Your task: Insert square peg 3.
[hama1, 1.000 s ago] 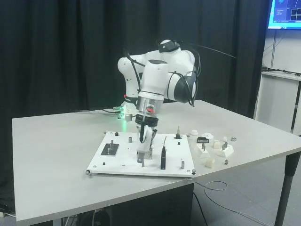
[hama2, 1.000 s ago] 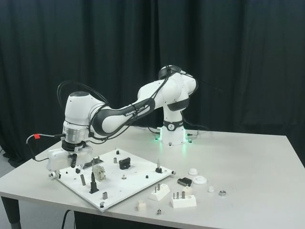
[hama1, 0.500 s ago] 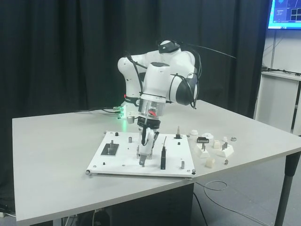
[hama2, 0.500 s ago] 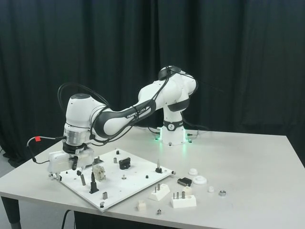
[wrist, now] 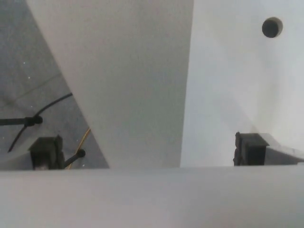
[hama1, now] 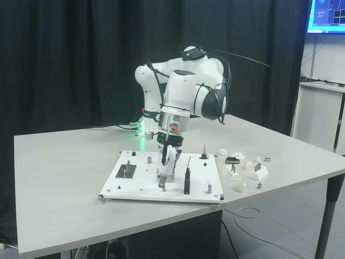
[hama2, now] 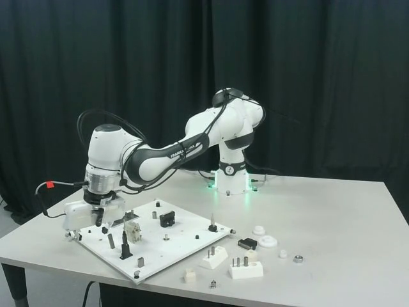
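The white assembly board (hama1: pixel 137 186) lies on the grey table, also seen as the board (hama2: pixel 185 243). My gripper (hama1: pixel 165 174) hangs a little above the board's front part, over a short grey peg (hama1: pixel 163 186) that stands upright there. In the second room view the gripper (hama2: pixel 102 225) is over the board's left corner, near that peg (hama2: pixel 110 242). In the wrist view the gripper (wrist: pixel 147 149) is open: two black fingertips (wrist: pixel 249 147) stand far apart with only bare board between them. A round hole (wrist: pixel 271 27) shows in the board.
A black upright part (hama1: pixel 186 181) stands close beside the gripper. A grey metal plate (hama1: pixel 127 170) and other small pegs (hama1: pixel 209 188) sit on the board. Loose white parts (hama1: pixel 240 172) lie on the table to its right. The board's edge and cables (wrist: pixel 28 121) show below.
The gripper has risen a little off the board and away from the grey peg. Nothing else has moved.
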Robot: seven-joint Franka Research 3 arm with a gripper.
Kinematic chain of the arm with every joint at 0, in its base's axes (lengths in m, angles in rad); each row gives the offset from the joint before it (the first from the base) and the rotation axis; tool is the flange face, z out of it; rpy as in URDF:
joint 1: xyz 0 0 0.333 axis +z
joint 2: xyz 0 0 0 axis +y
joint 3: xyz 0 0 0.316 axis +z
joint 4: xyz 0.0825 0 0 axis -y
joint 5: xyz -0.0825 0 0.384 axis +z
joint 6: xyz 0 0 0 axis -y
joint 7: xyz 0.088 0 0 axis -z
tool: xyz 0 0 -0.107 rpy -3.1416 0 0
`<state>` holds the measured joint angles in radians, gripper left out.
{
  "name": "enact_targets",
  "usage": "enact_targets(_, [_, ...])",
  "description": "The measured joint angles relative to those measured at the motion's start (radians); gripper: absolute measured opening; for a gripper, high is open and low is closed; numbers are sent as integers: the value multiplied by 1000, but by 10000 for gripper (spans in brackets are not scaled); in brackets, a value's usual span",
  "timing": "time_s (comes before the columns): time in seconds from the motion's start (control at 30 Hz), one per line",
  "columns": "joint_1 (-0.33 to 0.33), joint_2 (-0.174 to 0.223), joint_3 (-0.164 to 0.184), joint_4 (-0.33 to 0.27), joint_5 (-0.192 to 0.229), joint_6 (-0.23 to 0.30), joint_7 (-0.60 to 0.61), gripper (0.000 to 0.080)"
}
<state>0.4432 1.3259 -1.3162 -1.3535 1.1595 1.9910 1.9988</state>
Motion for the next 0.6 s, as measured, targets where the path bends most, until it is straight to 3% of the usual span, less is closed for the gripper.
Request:
enact_targets(0.37, [9, 0, 0, 0, -1, -30, 24, 800])
enact_targets(0.6, [16, 0, -1, 0, -38, -33, 29, 800])
